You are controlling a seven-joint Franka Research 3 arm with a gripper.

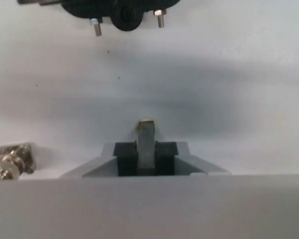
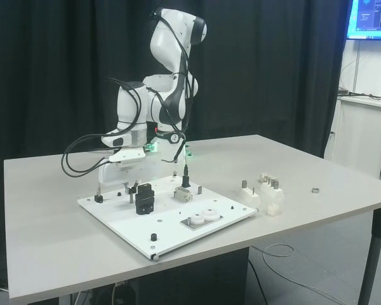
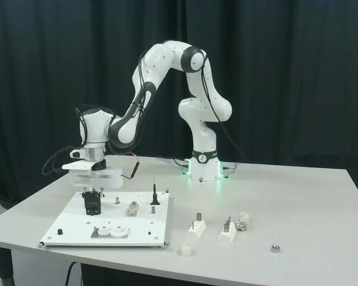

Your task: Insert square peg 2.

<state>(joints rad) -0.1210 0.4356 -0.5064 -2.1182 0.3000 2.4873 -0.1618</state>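
In the wrist view my gripper (image 1: 146, 152) is shut on a grey square peg (image 1: 146, 135), which stands out past the black pads (image 1: 124, 158) over the white board (image 1: 199, 74). A black fixture with two screws (image 1: 122, 12) lies a short way off on the board. From the first room view, the gripper (image 2: 132, 186) hangs low over the board's (image 2: 171, 232) back left part, beside the black block (image 2: 143, 198). The second room view has the gripper (image 3: 93, 192) just above that block (image 3: 93, 205). The hole for the peg is not visible.
A metal connector (image 1: 12, 160) lies on the board near the fingers. The board also carries white gears (image 2: 203, 218), a black upright pin (image 2: 185, 178) and small posts. On the table stand white peg holders (image 2: 249, 194) (image 2: 273, 198), with a small nut (image 2: 315, 189) further off.
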